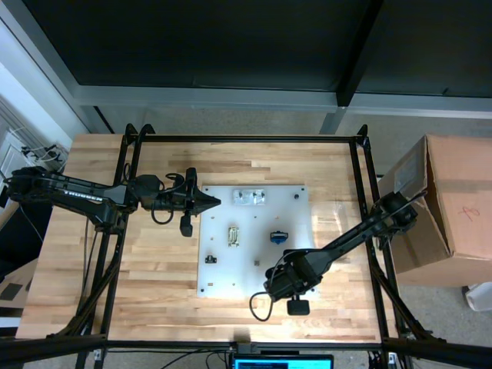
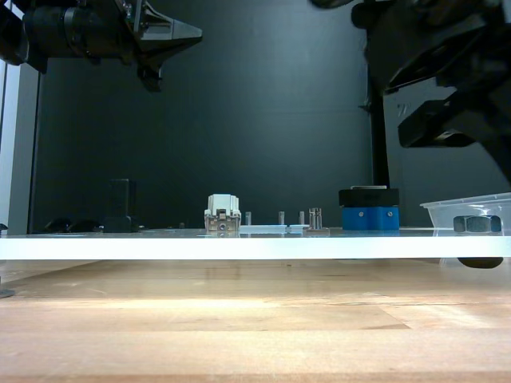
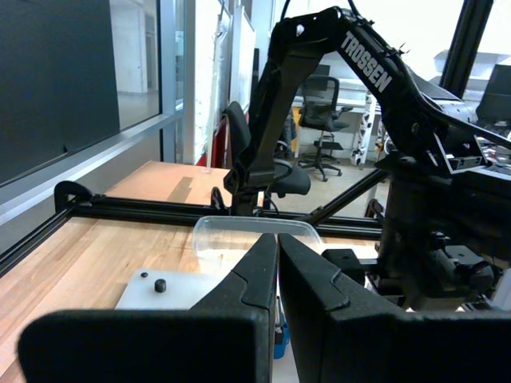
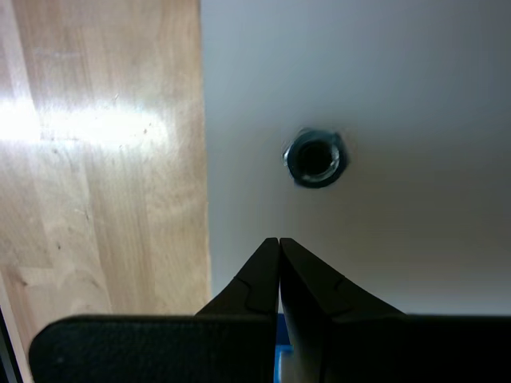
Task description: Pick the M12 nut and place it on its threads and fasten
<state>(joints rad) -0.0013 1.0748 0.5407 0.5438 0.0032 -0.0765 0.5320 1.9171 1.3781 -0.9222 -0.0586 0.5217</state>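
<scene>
At the white board's (image 1: pixel 224 280) near right edge, the M12 nut (image 2: pixel 477 223) sat on its stud (image 4: pixel 317 157), no ribs showing beneath. The right gripper (image 4: pixel 279 241) hung above that edge, jaws pressed together, empty, clear of the nut. Mid-board stood a blue block (image 1: pixel 277 237) and a white connector (image 1: pixel 233 236). A clear tray (image 2: pixel 467 209) lay off the board's right side. The left gripper (image 1: pixel 214 201), jaws closed on nothing, hung over the board's far left edge. A wooden table (image 1: pixel 154 261) carried the board. A cardboard box (image 1: pixel 446 207) stood well to its right.
</scene>
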